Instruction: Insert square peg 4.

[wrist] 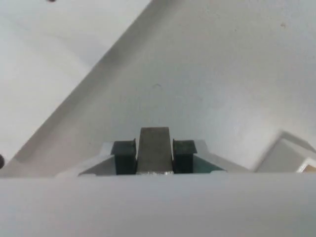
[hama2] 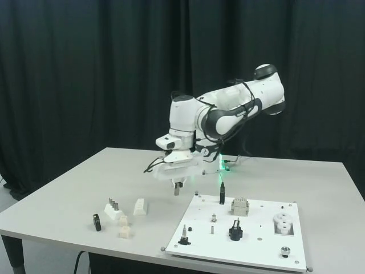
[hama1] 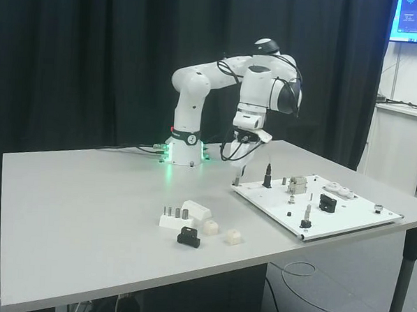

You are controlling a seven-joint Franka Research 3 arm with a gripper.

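Note:
My gripper (wrist: 154, 148) is shut on a grey square peg (wrist: 154, 153), which stands between the two black fingertips (wrist: 123, 150). In the first room view the gripper (hama1: 237, 173) hangs low, just beside the near-left corner of the white board (hama1: 345, 212), with the peg (hama1: 236, 179) pointing down. The second room view shows the gripper (hama2: 177, 187) a little above the grey table, to the left of the white board (hama2: 256, 240). In the wrist view the white board (wrist: 39, 74) and its straight edge lie beyond the peg.
On the board stand several small fixtures, among them a black upright plug (hama1: 267, 176). On the table lie a white holder with pegs (hama1: 172, 217), a black part (hama1: 188, 237) and small white blocks (hama1: 231, 236). A white block (wrist: 286, 153) lies close to the gripper.

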